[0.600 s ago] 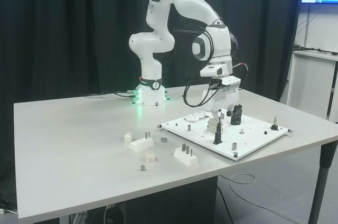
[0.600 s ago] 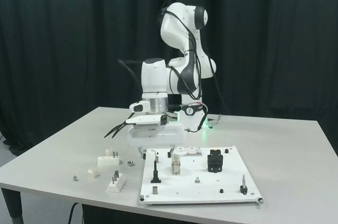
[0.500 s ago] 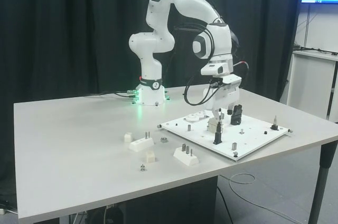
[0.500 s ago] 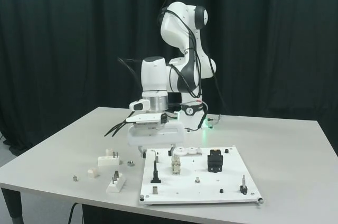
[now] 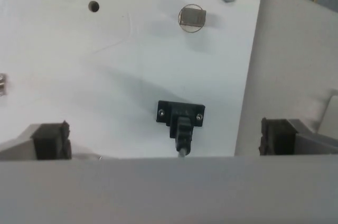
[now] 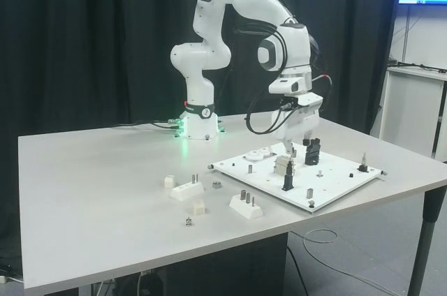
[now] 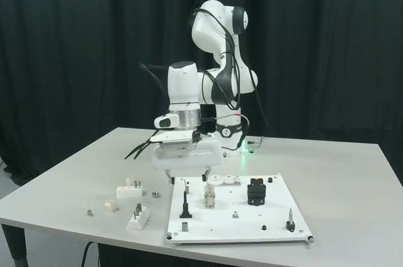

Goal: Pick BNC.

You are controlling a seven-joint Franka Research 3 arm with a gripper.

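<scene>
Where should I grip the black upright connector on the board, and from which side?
Grip the black connector on its narrow upright stem, above the square flange screwed to the white board, probably coming straight down. It stands vertical between the open end effector fingers, with free space on both flanks.

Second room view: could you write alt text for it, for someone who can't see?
A white robot arm bolted on a grey table hangs its open, empty claw above the back edge of a white board holding small black and grey parts. A few loose white blocks lie on the table beside the board; black curtains hang behind.
</scene>
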